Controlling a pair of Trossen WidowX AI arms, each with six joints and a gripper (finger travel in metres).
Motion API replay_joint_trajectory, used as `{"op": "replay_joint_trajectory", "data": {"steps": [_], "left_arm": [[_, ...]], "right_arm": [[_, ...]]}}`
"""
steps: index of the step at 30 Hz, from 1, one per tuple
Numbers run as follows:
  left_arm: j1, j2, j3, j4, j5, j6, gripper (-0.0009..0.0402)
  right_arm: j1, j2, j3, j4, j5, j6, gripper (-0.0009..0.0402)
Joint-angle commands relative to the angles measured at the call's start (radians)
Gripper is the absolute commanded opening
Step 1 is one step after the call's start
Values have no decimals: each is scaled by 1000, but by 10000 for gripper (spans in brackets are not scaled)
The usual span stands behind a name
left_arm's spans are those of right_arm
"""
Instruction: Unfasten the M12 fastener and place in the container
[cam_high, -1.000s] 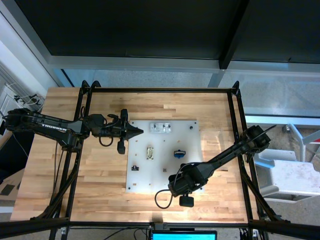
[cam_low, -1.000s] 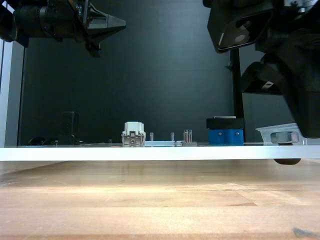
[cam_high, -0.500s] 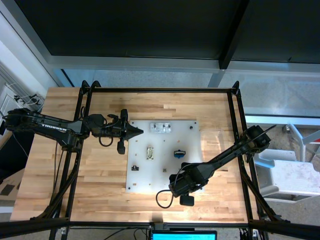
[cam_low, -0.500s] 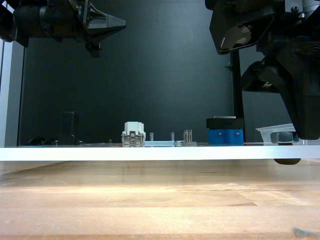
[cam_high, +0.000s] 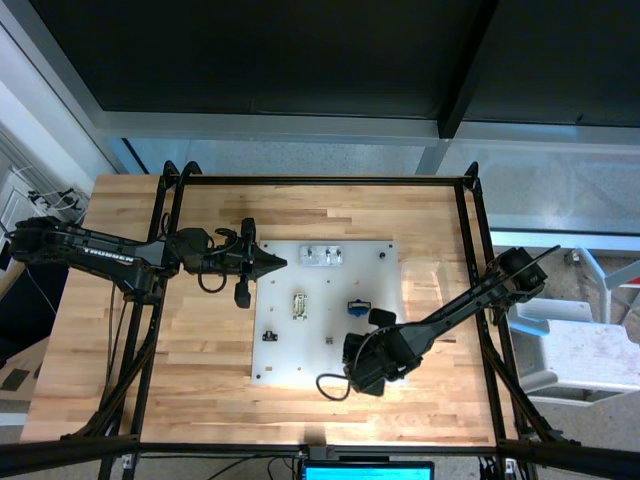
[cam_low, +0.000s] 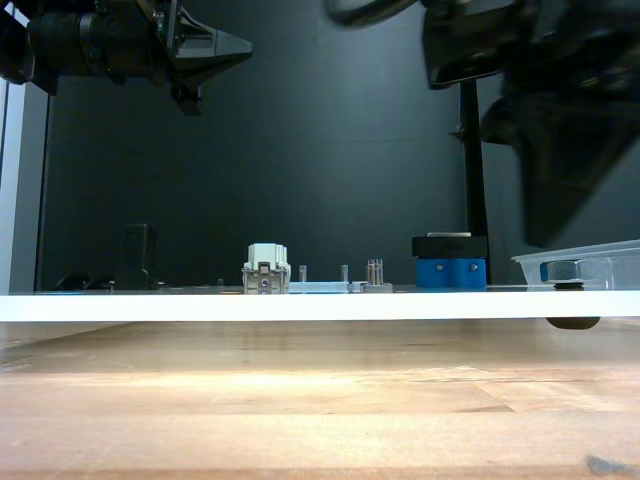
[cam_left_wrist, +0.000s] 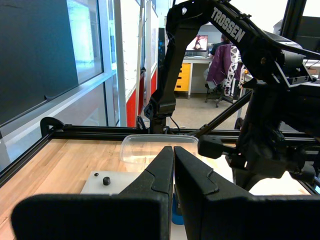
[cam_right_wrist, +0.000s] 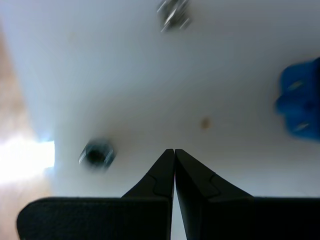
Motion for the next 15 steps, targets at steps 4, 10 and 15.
{"op": "replay_joint_trajectory", "data": {"steps": [4, 10, 15], "left_arm": [[0, 0, 0, 0, 0, 0, 0], [0, 0, 0, -2, 0, 0, 0], [0, 0, 0, -2, 0, 0, 0]], "right_arm": [[-3, -19, 13, 0, -182, -17, 0], [-3, -23, 70, 4, -295, -76, 0], [-2, 10, 82, 6, -294, -77, 0]]}}
